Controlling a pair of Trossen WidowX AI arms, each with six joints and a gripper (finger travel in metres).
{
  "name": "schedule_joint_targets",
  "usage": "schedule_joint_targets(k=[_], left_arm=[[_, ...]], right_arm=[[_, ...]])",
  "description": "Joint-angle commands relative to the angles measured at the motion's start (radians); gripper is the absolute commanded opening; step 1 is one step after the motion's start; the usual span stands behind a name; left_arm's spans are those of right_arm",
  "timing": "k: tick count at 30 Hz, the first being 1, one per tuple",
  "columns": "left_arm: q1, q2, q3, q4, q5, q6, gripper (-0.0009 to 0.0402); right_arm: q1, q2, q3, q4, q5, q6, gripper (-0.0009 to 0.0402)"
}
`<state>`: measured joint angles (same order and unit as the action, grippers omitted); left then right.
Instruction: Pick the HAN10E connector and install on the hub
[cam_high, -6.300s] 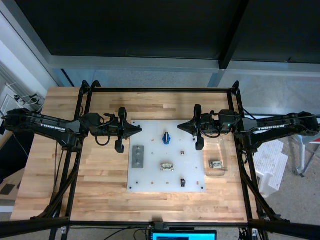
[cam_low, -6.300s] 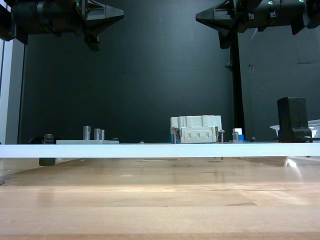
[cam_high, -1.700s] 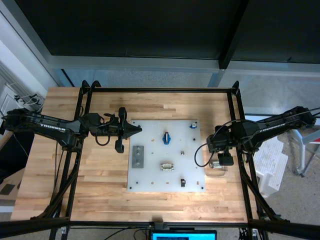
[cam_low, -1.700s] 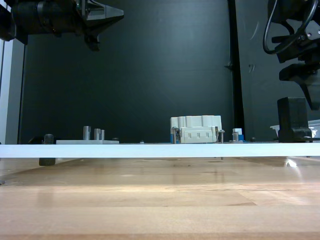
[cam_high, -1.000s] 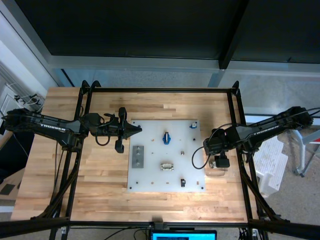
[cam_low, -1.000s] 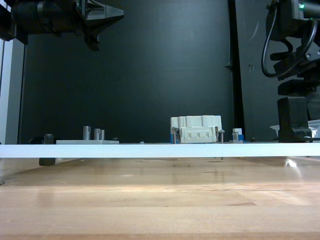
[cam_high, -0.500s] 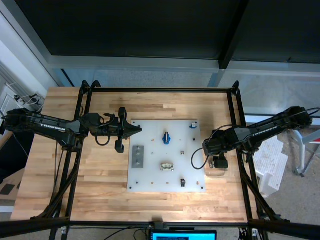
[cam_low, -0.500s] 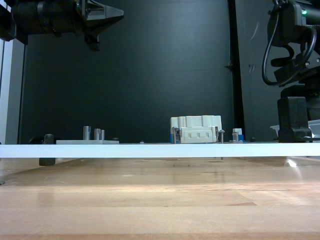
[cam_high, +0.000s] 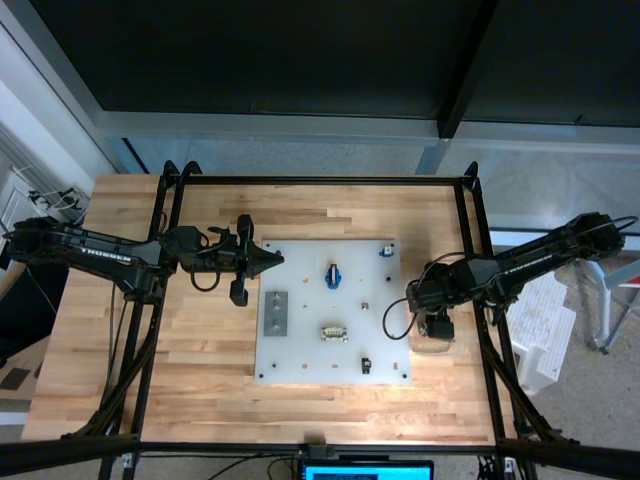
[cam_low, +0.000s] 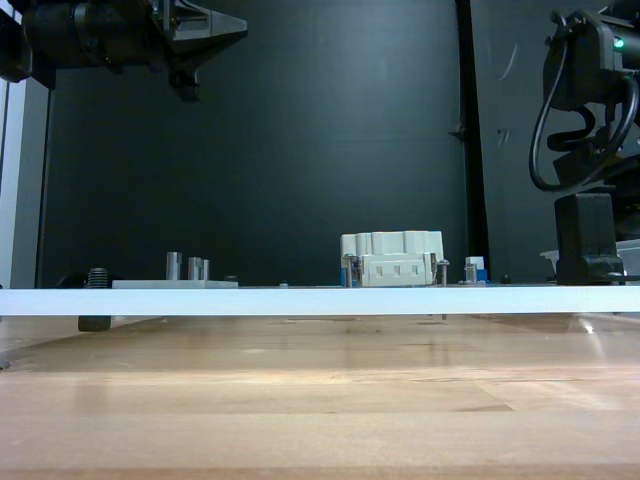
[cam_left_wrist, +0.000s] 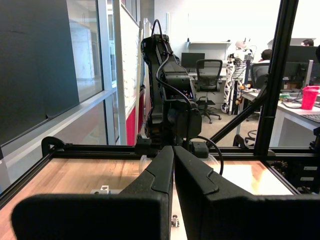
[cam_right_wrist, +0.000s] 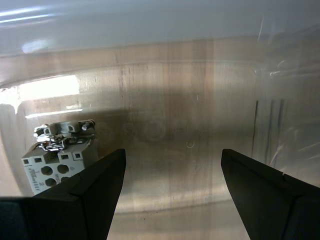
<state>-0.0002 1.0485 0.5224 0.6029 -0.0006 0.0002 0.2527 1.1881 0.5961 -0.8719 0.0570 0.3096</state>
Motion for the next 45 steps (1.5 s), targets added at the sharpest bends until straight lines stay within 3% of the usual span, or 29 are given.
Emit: schedule_joint_targets(k=[1,7,45], left_arm=[[0.0,0.0,0.0,0.0,0.0,0.0,0.0],[0.0,0.0,0.0,0.0,0.0,0.0,0.0],[0.0,0.0,0.0,0.0,0.0,0.0,0.0]], right_arm=[[0.001,0.005,-0.001,0.003,0.001,0.0,0.0267],[0.001,0.048,-0.005,0.01,-0.005,0.0,0.0267],[0.003,0.049,-0.005,0.014,-0.005,0.005,0.0262]])
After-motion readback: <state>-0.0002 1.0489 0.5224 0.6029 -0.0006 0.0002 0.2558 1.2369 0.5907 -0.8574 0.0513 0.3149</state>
